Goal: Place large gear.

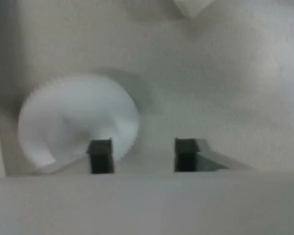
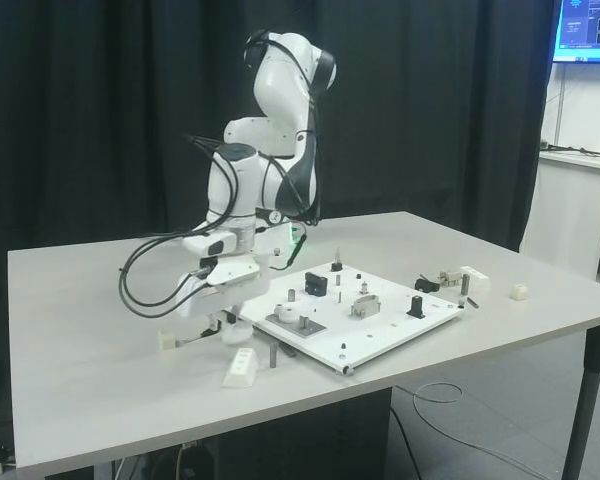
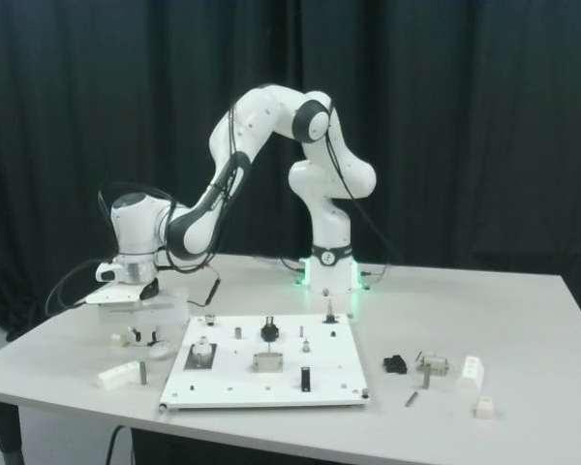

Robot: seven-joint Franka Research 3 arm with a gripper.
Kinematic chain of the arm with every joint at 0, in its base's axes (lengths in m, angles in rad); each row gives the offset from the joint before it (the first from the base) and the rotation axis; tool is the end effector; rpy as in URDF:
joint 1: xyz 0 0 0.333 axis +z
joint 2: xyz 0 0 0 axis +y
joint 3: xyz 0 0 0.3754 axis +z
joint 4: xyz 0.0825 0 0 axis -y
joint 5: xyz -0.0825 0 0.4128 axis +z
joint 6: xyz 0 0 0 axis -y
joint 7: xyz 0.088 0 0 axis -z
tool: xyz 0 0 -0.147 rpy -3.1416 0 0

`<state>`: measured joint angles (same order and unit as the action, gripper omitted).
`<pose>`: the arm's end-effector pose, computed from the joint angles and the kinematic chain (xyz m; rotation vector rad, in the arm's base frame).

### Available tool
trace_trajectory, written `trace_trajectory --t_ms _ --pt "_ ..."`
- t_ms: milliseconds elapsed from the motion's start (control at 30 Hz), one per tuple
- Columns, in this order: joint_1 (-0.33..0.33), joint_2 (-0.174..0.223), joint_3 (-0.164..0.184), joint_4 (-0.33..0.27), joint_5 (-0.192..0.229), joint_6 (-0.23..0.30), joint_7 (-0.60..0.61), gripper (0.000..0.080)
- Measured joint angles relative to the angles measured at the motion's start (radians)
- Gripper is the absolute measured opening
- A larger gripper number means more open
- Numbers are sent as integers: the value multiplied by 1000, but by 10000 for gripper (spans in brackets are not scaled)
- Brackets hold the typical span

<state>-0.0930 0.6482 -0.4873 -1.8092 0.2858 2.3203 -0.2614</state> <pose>0.6004 -0.3508 0.2003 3.0039 -0.6766 -0.1166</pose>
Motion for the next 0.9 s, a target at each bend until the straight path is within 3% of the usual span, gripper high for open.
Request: trace_trajectory --t_ms 100,133,300,333,500,567,900 --pt "-9 1 0 1 31 0 -34 346" --pt "-13 1 -1 1 39 0 -50 164" --pt "-28 1 -7 4 58 0 -99 164" --pt "-32 1 -8 5 59 0 -101 44" --pt "-50 1 -15 15 59 -3 -114 44" --pt "-54 0 -18 21 59 -7 -120 10" --pt "-67 -1 -20 63 59 -58 -121 1"
